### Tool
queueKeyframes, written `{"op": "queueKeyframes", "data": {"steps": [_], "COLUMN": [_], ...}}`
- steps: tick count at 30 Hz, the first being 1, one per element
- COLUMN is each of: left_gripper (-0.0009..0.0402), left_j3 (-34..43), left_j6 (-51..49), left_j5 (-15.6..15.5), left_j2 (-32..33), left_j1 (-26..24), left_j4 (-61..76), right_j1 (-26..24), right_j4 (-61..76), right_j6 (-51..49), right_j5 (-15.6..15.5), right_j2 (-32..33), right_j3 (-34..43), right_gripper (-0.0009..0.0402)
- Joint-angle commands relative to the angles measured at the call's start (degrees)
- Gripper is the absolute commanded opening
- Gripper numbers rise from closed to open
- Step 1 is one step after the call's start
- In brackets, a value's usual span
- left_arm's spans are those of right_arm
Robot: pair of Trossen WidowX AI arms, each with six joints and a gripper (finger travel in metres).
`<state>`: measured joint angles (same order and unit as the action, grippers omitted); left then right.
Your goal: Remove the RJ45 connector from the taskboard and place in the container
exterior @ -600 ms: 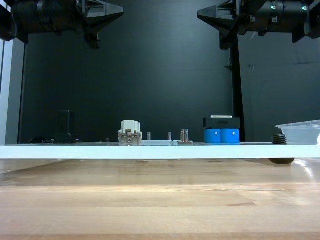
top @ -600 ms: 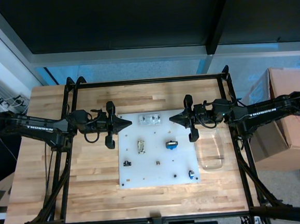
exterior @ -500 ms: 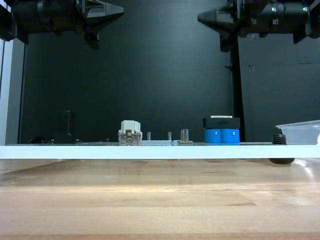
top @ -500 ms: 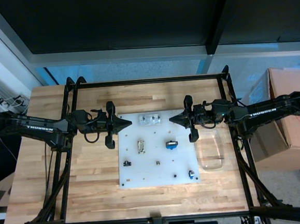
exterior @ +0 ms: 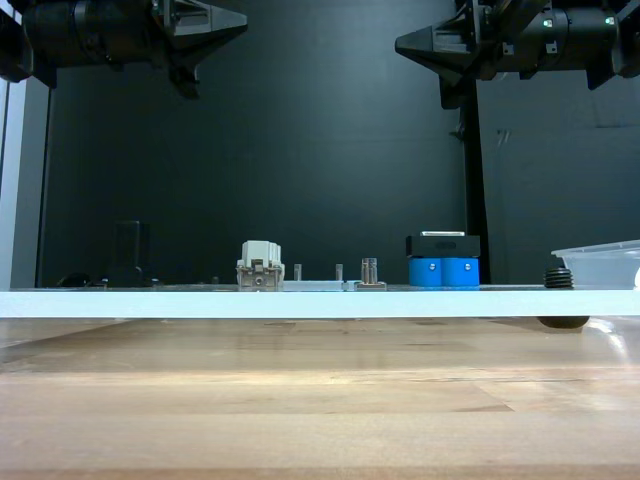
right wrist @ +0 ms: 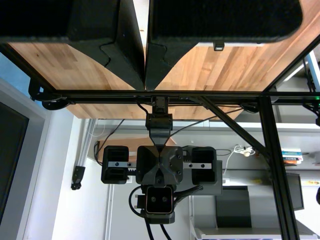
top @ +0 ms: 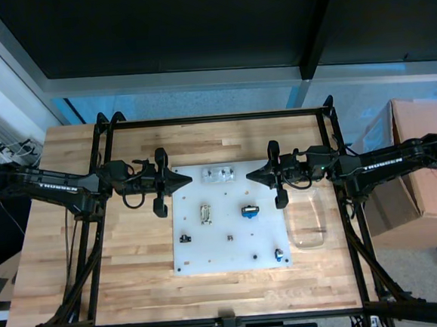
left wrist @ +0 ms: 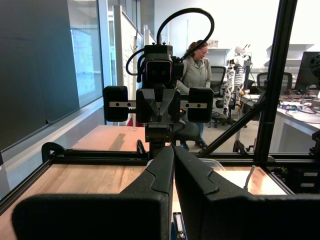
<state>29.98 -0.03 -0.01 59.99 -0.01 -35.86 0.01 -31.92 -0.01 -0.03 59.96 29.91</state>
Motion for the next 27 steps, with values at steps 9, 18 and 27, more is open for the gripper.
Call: {"op": "queueKeyframes", "data": {"steps": [9, 18, 27], "left_gripper": [0.0000, 0.0000, 0.0000], "left_j3": [0.0, 0.0, 0.0], "left_j6": [0.0, 0.0, 0.0], "left_j5": [0.0, 0.0, 0.0], "left_j2": [0.0, 0.0, 0.0], "left_j1": [0.0, 0.0, 0.0], "left_j4": [0.0, 0.0, 0.0], "right_j1": [1.4, 8.0, 17.9], "right_j4": [15.3, 46.4, 67.3], "right_j6": [2.5, 4.2, 12.5], "right_j5": [0.8, 7.1, 10.8], "right_j2": [0.0, 1.8, 6.1], "right_j3": [5.9, 18.1, 26.6], "right_gripper": [0.0000, 0.0000, 0.0000]}}
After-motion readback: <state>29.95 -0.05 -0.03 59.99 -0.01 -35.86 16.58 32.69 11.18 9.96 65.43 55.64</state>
